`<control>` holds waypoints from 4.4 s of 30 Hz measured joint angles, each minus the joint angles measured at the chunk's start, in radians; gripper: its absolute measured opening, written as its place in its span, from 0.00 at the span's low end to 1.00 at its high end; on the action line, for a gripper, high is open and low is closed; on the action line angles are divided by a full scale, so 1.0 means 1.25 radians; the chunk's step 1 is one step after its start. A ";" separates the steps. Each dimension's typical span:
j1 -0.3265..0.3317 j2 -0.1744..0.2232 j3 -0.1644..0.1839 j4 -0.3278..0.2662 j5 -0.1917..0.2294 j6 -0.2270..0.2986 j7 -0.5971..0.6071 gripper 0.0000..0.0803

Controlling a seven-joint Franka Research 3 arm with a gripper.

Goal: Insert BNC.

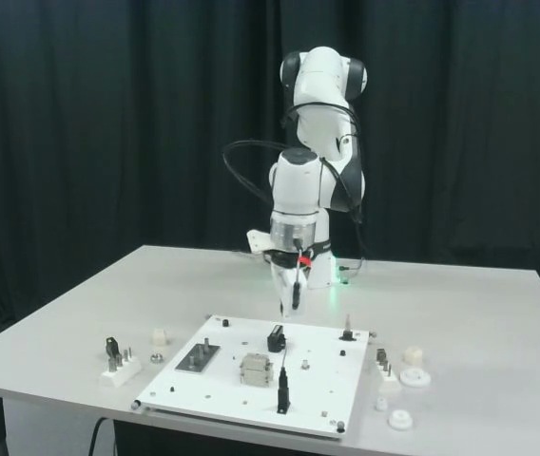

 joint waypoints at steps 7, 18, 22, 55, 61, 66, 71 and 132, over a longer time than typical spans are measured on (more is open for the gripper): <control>-0.001 -0.008 0.000 -0.013 -0.002 0.022 0.019 0.15; -0.001 -0.008 0.011 -0.031 0.004 0.057 0.057 0.15; -0.001 -0.007 0.017 -0.039 0.007 0.077 0.071 0.15; -0.001 0.068 0.061 -0.063 0.146 0.182 0.082 0.15; 0.000 0.078 0.066 -0.063 0.147 0.190 0.087 0.15; 0.000 0.087 0.071 -0.063 0.148 0.200 0.096 0.15; 0.000 0.096 0.076 -0.063 0.151 0.211 0.107 0.15; -0.014 0.144 0.077 -0.007 0.195 0.190 0.111 0.15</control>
